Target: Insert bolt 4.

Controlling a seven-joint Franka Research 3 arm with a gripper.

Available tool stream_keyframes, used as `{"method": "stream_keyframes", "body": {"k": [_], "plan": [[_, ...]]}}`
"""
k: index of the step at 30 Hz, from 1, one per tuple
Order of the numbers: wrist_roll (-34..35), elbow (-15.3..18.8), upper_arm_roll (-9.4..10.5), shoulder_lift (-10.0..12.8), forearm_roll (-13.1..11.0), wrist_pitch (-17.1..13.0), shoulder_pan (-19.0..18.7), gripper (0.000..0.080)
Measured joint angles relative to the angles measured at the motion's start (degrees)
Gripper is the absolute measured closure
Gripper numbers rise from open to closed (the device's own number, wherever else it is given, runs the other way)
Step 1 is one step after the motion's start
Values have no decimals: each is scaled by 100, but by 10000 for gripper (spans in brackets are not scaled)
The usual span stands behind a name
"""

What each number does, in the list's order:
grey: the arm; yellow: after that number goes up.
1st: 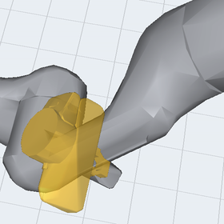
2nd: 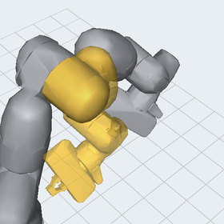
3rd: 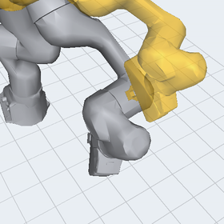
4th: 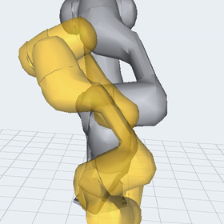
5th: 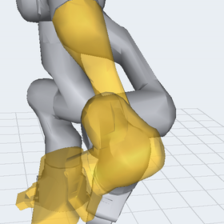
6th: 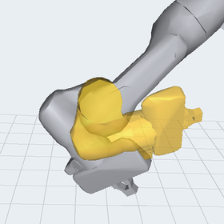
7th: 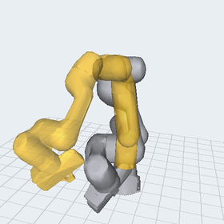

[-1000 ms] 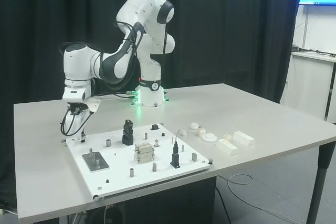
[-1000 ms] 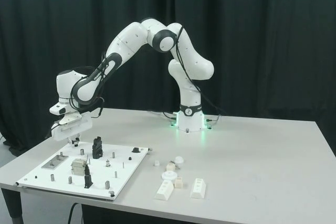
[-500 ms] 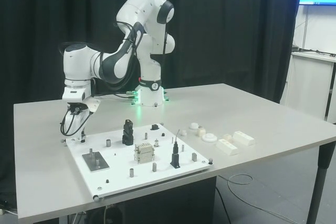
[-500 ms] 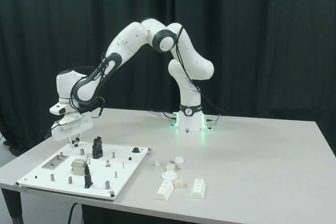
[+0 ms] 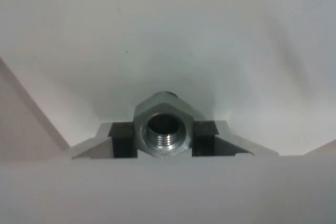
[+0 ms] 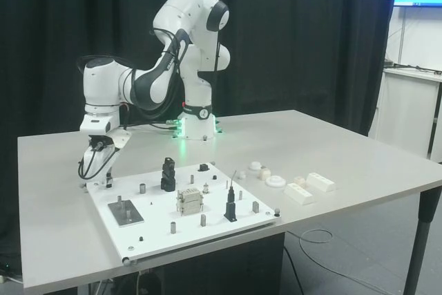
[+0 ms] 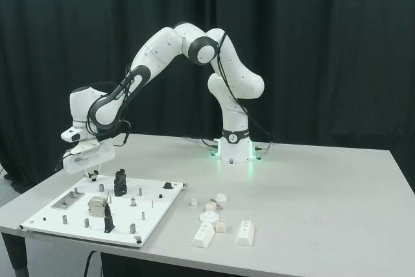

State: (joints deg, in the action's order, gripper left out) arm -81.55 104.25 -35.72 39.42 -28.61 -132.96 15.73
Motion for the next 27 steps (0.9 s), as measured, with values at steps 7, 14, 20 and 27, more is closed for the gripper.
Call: {"method": "stream_keyframes", "body": {"k": [7,14,20,27], "plan": [[208,7,-7,-1,2,0,-10,579],[663,15,-23,-1,10,6,-34,579],[904,24,-41,-1,14,7,-57,579],[1250,33,-52,-1,14,3,-75,579]]}}
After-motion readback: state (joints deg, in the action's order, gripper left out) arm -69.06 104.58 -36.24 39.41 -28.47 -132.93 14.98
